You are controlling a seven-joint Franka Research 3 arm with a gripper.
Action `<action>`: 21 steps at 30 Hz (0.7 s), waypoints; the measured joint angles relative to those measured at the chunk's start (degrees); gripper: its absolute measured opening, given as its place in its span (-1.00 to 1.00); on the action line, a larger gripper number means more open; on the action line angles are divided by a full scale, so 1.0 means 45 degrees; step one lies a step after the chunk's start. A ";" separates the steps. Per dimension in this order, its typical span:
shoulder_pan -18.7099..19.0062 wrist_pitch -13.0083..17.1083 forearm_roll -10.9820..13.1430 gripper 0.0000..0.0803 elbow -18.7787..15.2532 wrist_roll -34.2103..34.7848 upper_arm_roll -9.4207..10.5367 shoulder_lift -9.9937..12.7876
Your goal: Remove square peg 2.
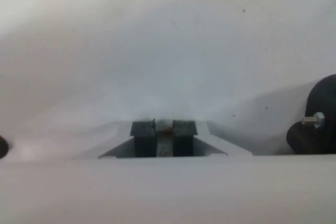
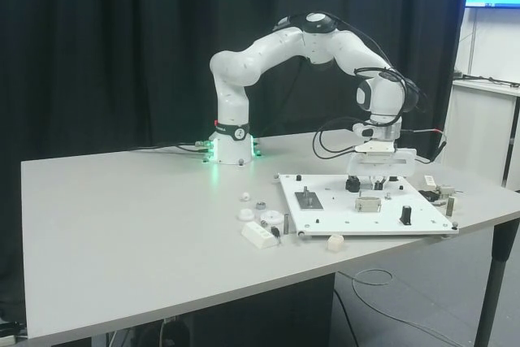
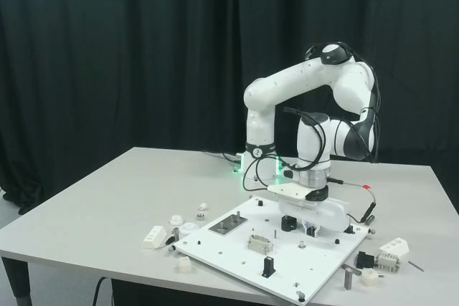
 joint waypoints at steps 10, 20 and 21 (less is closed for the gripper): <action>0.0000 -0.0010 0.0000 -0.83 -0.0001 -0.0066 -0.0002 0.0001; 0.0001 -0.0041 -0.0001 -0.84 -0.0003 -0.0216 -0.0038 0.0026; 0.0001 -0.0055 -0.0001 -0.84 -0.0004 -0.0217 -0.0049 0.0030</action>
